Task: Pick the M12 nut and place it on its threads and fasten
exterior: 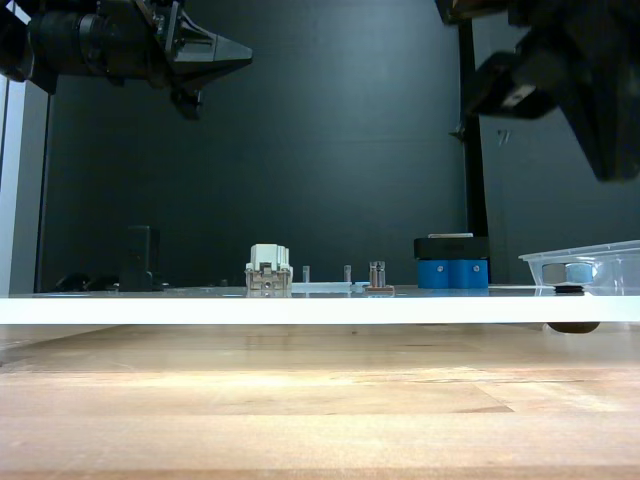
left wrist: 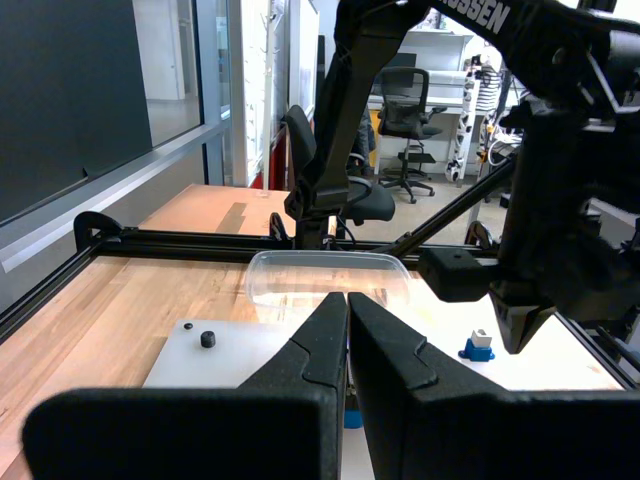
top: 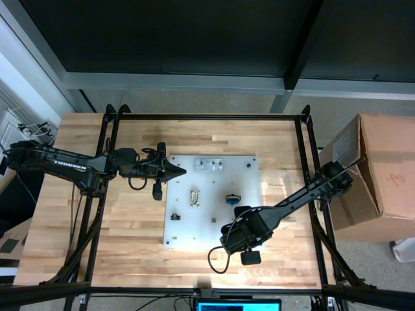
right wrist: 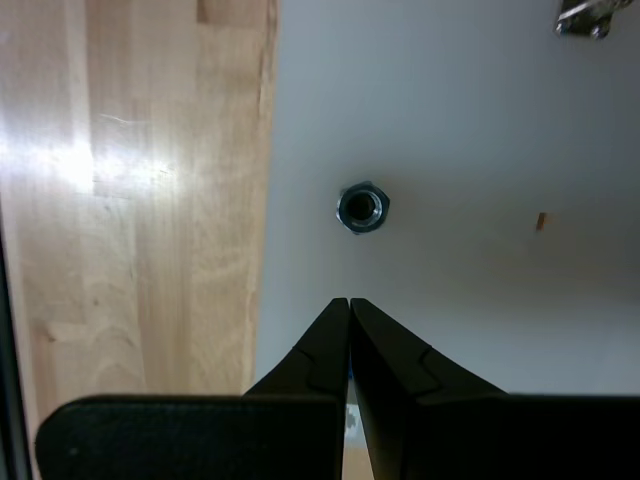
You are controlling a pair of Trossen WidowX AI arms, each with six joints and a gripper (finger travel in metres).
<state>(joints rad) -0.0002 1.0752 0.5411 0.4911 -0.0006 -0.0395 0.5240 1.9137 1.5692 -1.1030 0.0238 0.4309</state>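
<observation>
M12 nut (right wrist: 363,208) is seen on its stud (exterior: 570,290), tightening perhaps unfinished, with right gripper (right wrist: 349,302) closed empty above it and left gripper (left wrist: 348,300) closed empty over the board's (right wrist: 480,120) left edge.

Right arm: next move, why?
Probably open the right gripper and lower it round the small silver nut: it hangs shut, empty above the nut, which sits on its black stud, black showing beneath. Left gripper hovers shut over the white board's left edge.

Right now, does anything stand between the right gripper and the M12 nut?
Nothing visible. The right gripper, shut, hangs over the white board; the M12 nut, seemingly on its stud, sits beyond its tips. The left gripper, shut, hovers at the board's left edge.
</observation>
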